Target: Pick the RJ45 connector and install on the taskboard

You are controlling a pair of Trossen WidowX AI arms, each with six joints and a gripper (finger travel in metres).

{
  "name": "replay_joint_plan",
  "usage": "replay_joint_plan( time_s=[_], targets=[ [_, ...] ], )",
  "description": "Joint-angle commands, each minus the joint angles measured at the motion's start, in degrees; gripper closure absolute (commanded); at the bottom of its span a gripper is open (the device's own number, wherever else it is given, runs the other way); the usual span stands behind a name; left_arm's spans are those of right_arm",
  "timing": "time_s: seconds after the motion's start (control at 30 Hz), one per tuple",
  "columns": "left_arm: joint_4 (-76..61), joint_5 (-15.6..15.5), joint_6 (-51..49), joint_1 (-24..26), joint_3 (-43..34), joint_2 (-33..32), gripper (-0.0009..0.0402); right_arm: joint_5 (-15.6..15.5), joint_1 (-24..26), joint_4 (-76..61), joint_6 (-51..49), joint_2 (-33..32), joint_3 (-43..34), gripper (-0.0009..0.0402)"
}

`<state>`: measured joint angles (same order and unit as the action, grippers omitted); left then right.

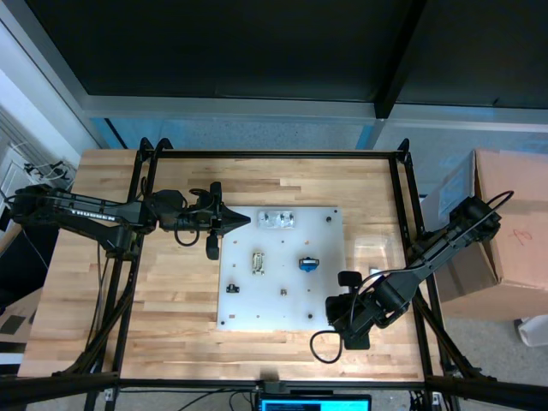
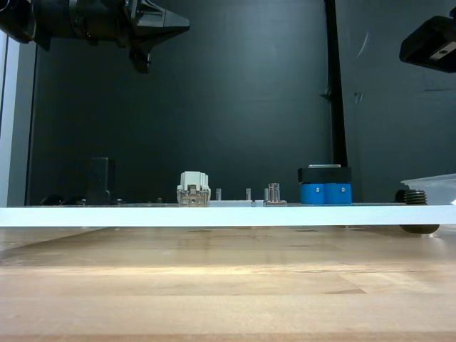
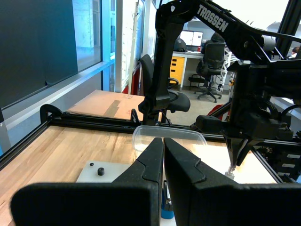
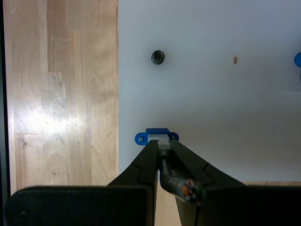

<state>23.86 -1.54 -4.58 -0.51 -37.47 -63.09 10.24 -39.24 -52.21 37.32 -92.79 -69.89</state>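
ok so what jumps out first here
The right hand, over the near right corner of the white taskboard, is shut on the RJ45 connector. The connector's clear plug tip is at a blue mount, but whether it is seated cannot be told. The left hand hangs shut, high over the board's far left edge.
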Motion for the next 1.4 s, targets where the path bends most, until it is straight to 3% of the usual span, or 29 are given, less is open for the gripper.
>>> replay_joint_plan(
  time_s=[0.03, 1.4],
  targets=[
    [0.0, 0.0, 0.0, 0.0, 0.0, 0.0, 0.0392, -0.8, 0.0, 0.0, -0.3, 0.0, 0.0, 0.0393],
    [0.0, 0.0, 0.0, 0.0, 0.0, 0.0, 0.0393, -0.8, -0.1, 6.7, -0.7, -0.1, 6.6, 0.0393]
  ],
)
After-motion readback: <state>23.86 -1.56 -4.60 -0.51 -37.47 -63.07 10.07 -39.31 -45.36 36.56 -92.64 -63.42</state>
